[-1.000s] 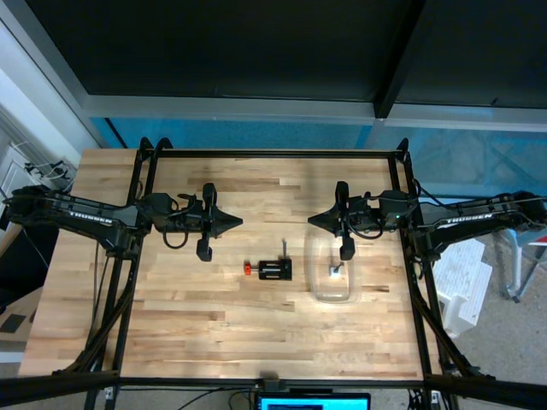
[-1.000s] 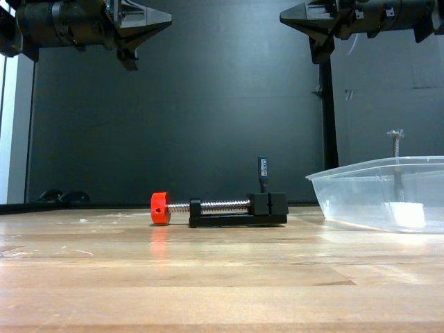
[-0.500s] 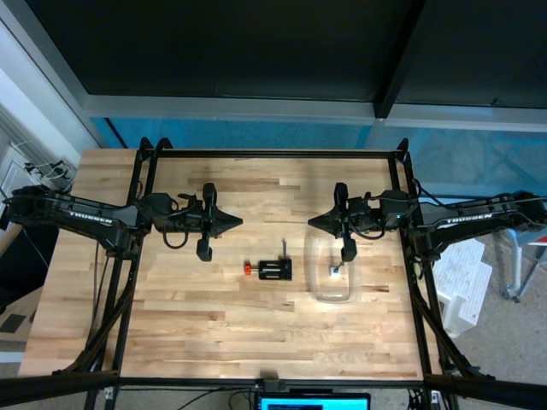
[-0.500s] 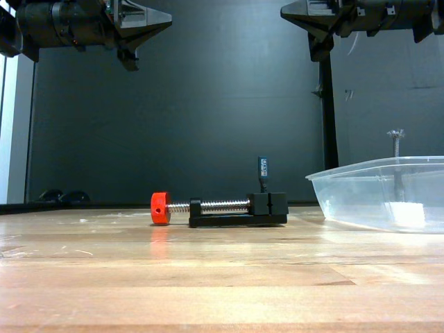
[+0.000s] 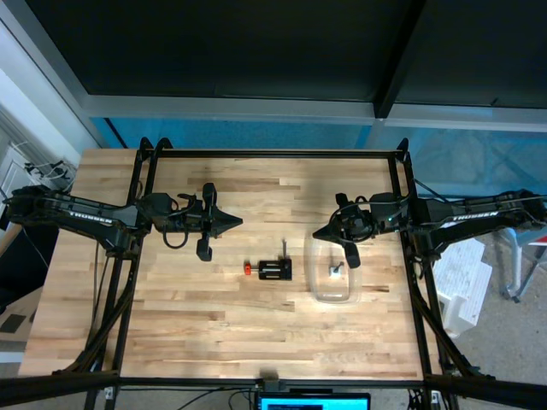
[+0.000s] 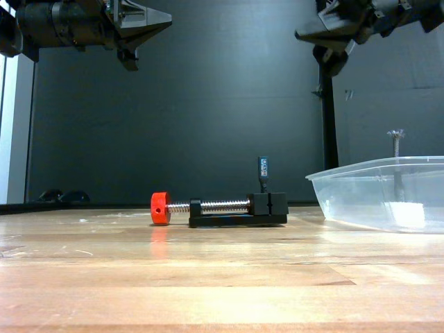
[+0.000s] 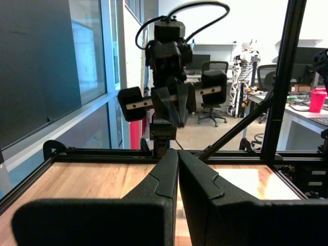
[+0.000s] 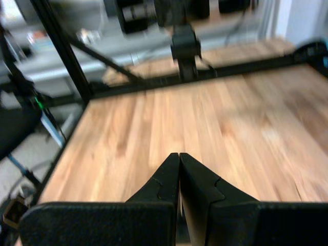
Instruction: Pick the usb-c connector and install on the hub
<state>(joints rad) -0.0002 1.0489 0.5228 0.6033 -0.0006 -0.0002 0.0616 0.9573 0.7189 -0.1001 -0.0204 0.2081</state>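
two grippers hang high above the worktop (image 5: 214, 325), well apart from each other. the left gripper (image 5: 238, 222) points inward. the low view shows it level (image 6: 168, 23), and its wrist view shows the fingers pressed together with nothing between them (image 7: 178, 151). the right gripper (image 5: 314, 233) sits over the far left edge of a clear plastic tub (image 5: 317, 295). only the low view shows it tipped nose-down (image 6: 299, 32). its wrist view shows the fingers closed and empty (image 8: 179, 154) over bare wood.

the usb-c connector (image 5: 334, 272) lies free inside the tub. from above it is a small pale piece near the middle, and from the low view it is a white block on the tub floor (image 6: 408, 214), with a thin stem rising past the tub's rim (image 6: 347, 198).

left of the tub, apart from it, a black clamp (image 5: 275, 270) with a red knob (image 5: 248, 269) rests on the wood. the low view shows the hub (image 6: 263, 173) standing upright in it.
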